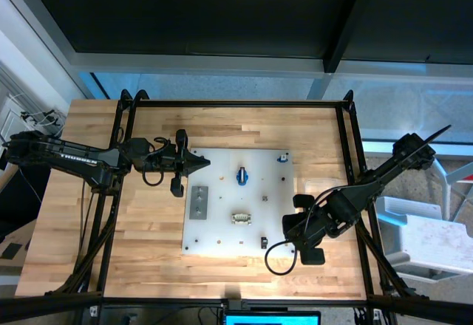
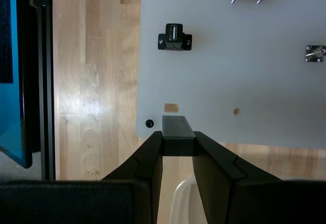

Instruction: Pick the 16mm bar from the taskboard and place it in the container

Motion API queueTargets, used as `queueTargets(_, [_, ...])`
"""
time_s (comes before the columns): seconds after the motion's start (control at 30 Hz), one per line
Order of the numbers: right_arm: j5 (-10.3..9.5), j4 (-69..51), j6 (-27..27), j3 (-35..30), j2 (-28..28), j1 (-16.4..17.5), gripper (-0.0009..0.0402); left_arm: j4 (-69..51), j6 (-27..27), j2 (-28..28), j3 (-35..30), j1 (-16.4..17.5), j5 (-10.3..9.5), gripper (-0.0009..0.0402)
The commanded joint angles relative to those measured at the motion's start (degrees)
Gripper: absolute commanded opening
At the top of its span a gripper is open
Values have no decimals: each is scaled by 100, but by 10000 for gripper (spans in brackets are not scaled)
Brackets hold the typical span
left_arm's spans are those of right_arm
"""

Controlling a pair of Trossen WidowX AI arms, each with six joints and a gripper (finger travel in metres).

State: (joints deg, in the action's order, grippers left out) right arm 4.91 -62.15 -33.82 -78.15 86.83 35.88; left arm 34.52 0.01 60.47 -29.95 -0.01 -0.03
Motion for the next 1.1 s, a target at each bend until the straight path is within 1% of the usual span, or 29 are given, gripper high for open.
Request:
queueTargets(0.03, [2,-20,-31,20,4,-15,39,2,0,2,0,0,2,0])
queueTargets(0.13, [2,-28,-92,57,-44,-48,39,2,0,2,0,0,2,0])
queueTargets(0.3, [2,-188,-442,269,-229,-164,39,2,0,2,0,0,0,0])
queueTargets(0.5, [2,-184,-813,708,-621,-264,39,0,0,2,0,2,0,0])
queueTargets(0.73, [0,-190,-1241,1338,-1189,-474,39,2,0,2,0,2,0,0])
queueTargets(0.9, [-2,-188,-1370,1768,-1550,-562,39,0,0,2,0,0,0,0])
queueTargets(1.1, [-20,-188,-1364,2142,-1921,-568,39,2,0,2,0,2,2,0])
